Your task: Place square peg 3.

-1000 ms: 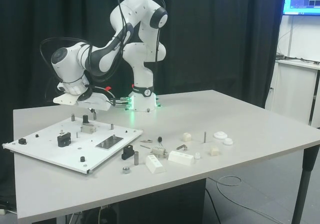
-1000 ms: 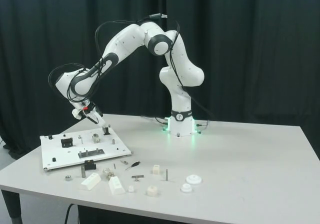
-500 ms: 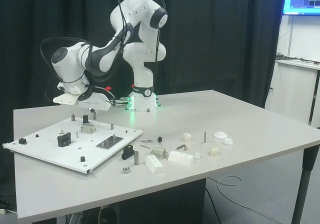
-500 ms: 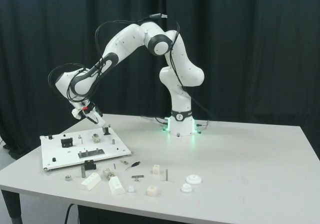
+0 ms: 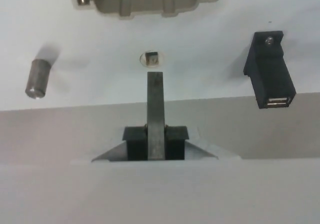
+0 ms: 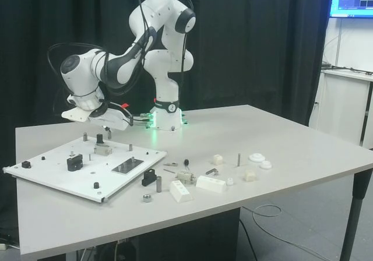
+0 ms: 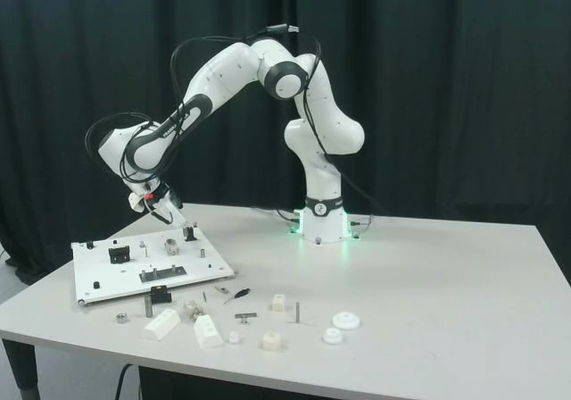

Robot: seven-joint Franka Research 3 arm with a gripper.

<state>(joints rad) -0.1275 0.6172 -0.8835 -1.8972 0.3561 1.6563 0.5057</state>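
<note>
We found the gripper [image 5: 155, 143] clenched on the grey peg [image 5: 155, 115], its tip clear above the board's [image 5: 210, 44] square hole [image 5: 151, 58].

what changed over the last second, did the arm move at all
The arm's wrist rose slightly above the back of the white board, carrying the gripper with it; it holds the square peg. The board and the loose parts on the table stayed put.

Black USB socket block [image 5: 268, 70] and grey round peg [image 5: 37, 78] on board; white gears [image 6: 260, 159] near table's edge [image 6: 326, 176].
</note>
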